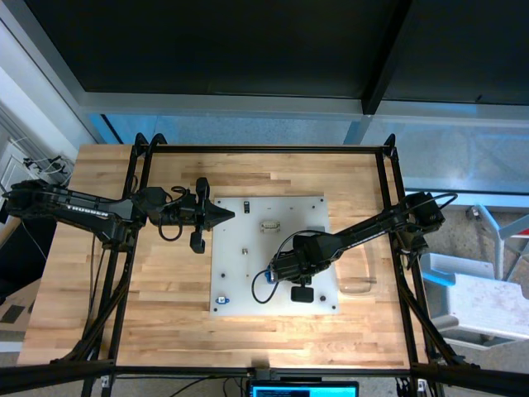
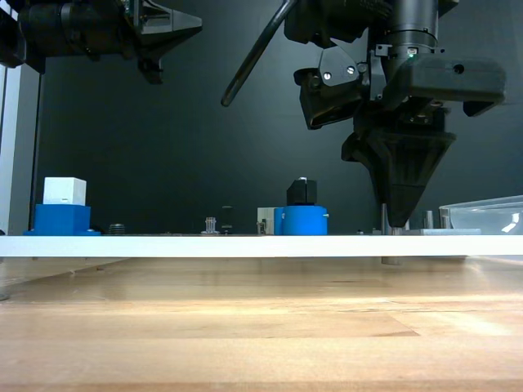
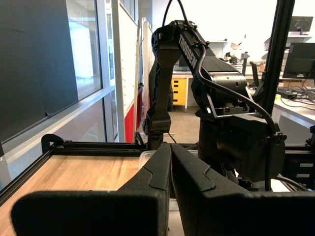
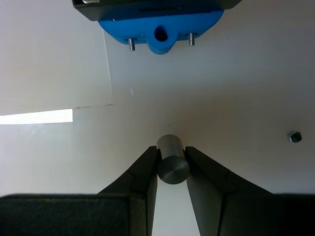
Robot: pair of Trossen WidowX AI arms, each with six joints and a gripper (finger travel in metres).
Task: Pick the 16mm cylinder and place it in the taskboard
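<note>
The 16mm cylinder (image 4: 172, 161) is a short grey metal rod standing upright on the white taskboard (image 4: 236, 88). My right gripper (image 4: 171, 153) is shut on it, one finger against each side. In the high view the right gripper (image 1: 281, 277) points down over the taskboard (image 1: 248, 273), right of its middle. In the low view its tip (image 2: 398, 219) reaches the board's top face and hides the cylinder. My left gripper (image 1: 225, 214) hovers shut and empty at the board's far left edge, high above it (image 2: 194, 29), with its fingers pressed together (image 3: 170, 169).
A blue fitting (image 4: 160, 27) sits just beyond the cylinder, also seen as the blue round part (image 2: 304, 220). A blue block with a white cube (image 2: 64, 208) stands at the board's near left corner. A clear plastic tray (image 1: 368, 269) lies right of the board. A dark screw (image 4: 294, 136) is nearby.
</note>
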